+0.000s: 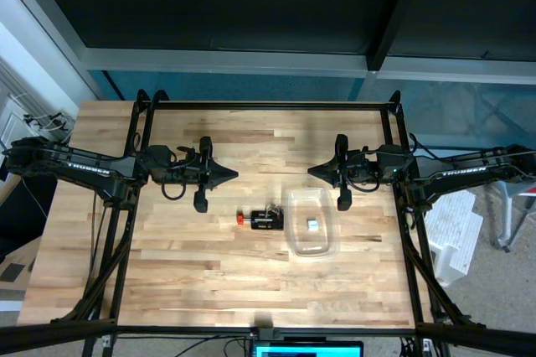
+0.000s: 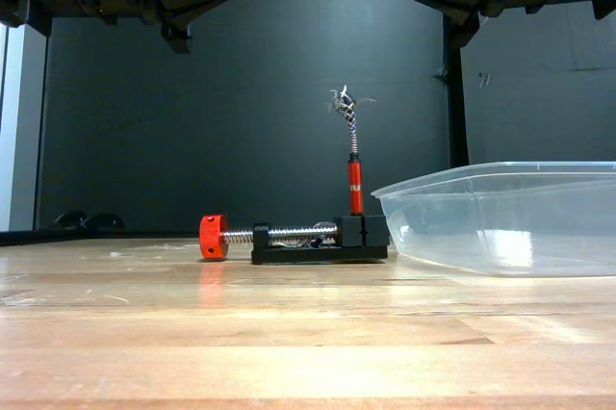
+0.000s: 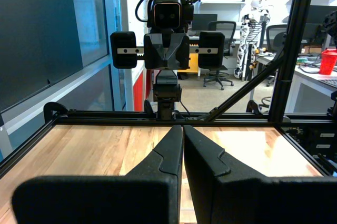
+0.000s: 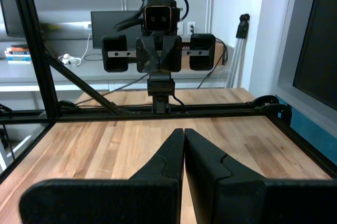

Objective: Pick the rca connector and install on the hub

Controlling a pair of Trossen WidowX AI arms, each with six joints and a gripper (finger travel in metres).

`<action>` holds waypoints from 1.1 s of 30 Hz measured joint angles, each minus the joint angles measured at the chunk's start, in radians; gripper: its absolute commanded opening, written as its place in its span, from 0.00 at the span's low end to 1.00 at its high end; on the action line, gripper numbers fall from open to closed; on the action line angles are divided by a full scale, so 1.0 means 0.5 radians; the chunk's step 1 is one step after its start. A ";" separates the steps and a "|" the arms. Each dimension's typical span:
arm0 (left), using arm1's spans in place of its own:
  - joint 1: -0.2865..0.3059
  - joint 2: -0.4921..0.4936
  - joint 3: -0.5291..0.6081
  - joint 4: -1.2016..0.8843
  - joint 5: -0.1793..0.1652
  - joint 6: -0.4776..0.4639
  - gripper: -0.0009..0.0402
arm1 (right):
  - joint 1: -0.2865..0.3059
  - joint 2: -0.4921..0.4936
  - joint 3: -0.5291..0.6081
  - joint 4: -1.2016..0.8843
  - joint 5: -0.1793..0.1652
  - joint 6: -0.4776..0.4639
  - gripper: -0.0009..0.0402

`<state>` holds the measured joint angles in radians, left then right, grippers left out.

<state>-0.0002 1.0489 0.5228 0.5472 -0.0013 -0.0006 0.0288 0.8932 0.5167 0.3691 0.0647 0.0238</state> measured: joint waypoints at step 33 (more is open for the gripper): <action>0.000 0.000 -0.001 0.000 0.000 0.000 0.02 | 0.002 -0.005 -0.003 -0.044 -0.010 0.043 0.02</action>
<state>-0.0002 1.0489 0.5224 0.5472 -0.0013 -0.0006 0.0299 0.8909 0.5152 0.3470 0.0597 0.0452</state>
